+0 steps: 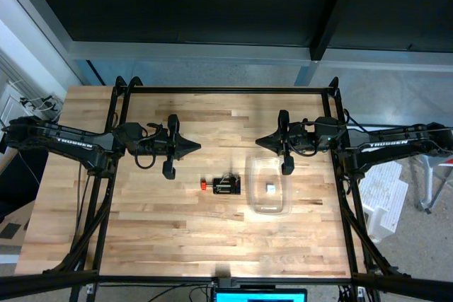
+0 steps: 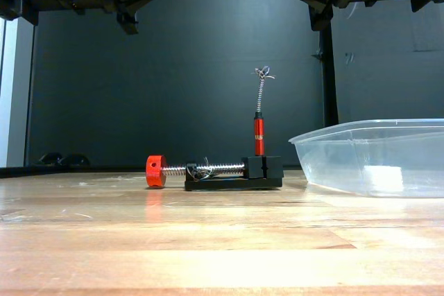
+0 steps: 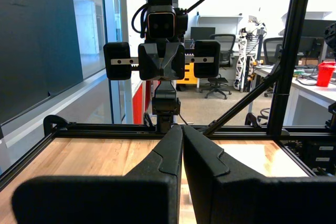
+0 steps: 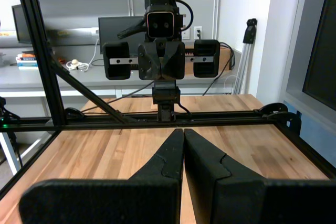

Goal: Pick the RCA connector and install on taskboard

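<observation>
Above the worktop (image 1: 141, 238), well clear of everything on it, my right gripper (image 4: 184, 131) hangs with its fingers (image 4: 169, 156) pressed together on nothing. My left gripper (image 3: 182, 128) hangs likewise on its own side, fingers closed and empty.

Down at the vise (image 2: 234, 171), the red connector (image 2: 259, 136) stands upright on the stub. Its braided cable (image 2: 261, 91) rises from there with nothing holding it. The clear tray (image 2: 368, 127) near the vise holds only the white block (image 1: 270, 188); I see nothing darker on it and no cable coming out.

So I judge the pick and the install both done, and the step in hand is the retreat. The next move calls for little: hold both arms high, away from the cable, so nothing knocks the connector off its seat. Whether it is pushed fully home I cannot tell.
</observation>
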